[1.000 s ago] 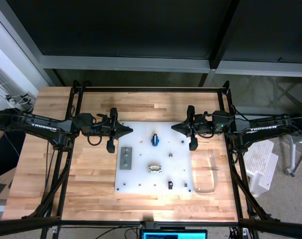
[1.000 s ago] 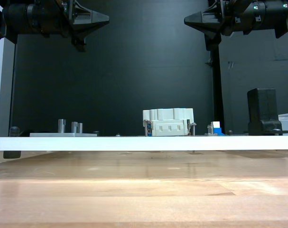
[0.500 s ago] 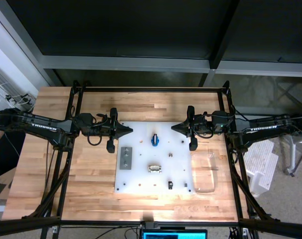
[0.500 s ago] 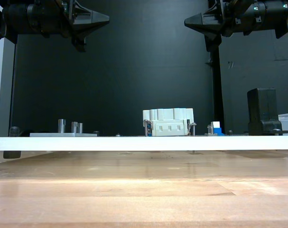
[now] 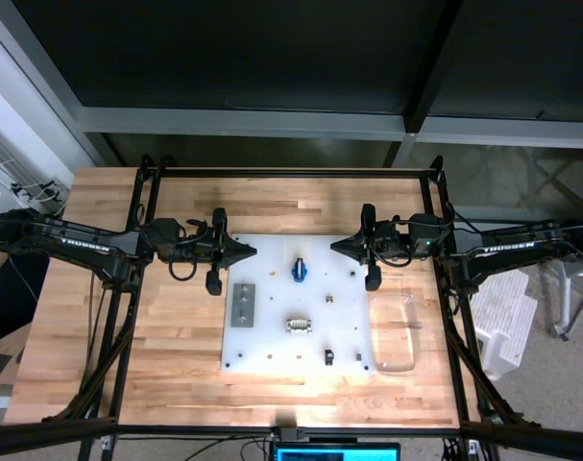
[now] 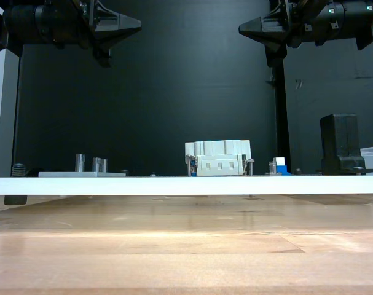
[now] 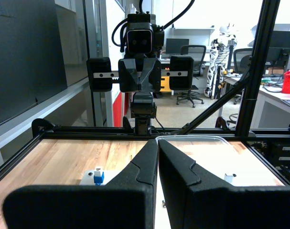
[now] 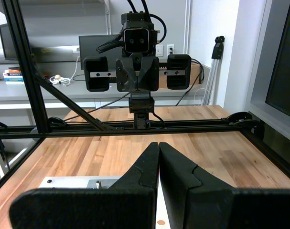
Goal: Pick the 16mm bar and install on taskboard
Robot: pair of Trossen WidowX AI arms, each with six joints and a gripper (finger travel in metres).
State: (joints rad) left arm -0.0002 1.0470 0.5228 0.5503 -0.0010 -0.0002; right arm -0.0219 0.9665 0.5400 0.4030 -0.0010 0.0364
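at the tips, the left gripper has its fingers pressed together with only a hairline between them and nothing held. the right gripper shows the same, its fingers closed on air. both hang high over the far part of the taskboard, noses pointing inward at each other. the left is by the far-left corner and the right is toward the far-right side, and in the low view both are well clear of everything below.

the 16mm bar i take to be the tiny dark stub on the board, between the blue knob and the black part (it is too small to be sure of). the white connector stands near it, the grey block lies toward the board's left side, and the clear tray rests just off its right edge.

my judgement is that the pick has not begun, so the step in hand is the reach. the right gripper looks the nearer of the two. spread the fingers well before descending, turn the wrist to come straight down over the peg, and centre it in the gap. then close low on its shank so it cannot pivot. a thing this small will likely tip or skitter if nudged, so go slowly and keep off the knob and the connector.
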